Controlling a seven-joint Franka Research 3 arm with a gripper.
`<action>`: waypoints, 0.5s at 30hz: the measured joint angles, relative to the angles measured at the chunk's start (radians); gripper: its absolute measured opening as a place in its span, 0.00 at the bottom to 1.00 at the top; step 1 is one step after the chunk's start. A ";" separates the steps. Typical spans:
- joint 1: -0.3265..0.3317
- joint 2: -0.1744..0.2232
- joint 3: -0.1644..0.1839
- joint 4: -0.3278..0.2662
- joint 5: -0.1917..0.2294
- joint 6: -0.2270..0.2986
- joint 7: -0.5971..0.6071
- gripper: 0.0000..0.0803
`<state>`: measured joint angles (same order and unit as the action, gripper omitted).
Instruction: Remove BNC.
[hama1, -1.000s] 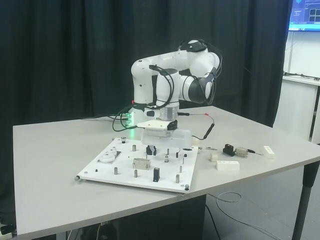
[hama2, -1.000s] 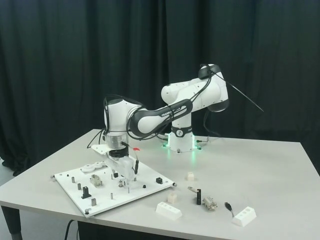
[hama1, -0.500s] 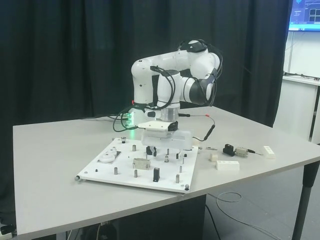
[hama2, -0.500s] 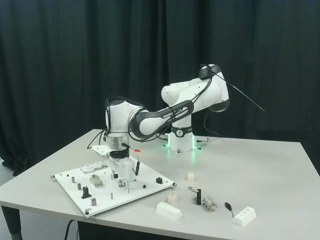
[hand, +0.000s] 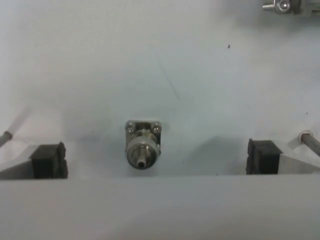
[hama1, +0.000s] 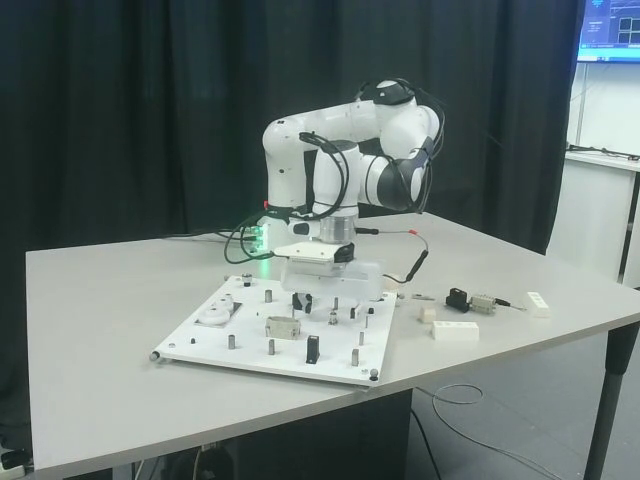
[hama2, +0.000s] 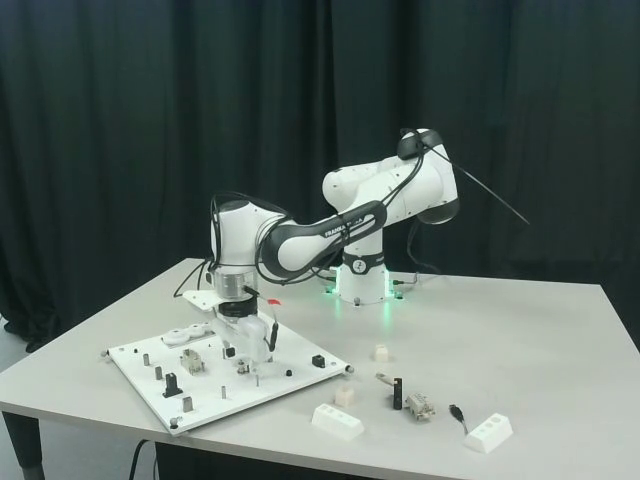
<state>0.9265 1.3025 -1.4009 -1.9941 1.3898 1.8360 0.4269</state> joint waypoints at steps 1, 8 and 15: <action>0.000 0.000 0.001 0.000 0.001 0.001 0.000 1.00; 0.000 0.000 0.006 -0.006 0.014 0.009 -0.005 1.00; 0.000 0.000 0.008 -0.008 0.015 0.009 -0.032 0.67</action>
<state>0.9262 1.3025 -1.3928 -2.0018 1.4048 1.8451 0.3945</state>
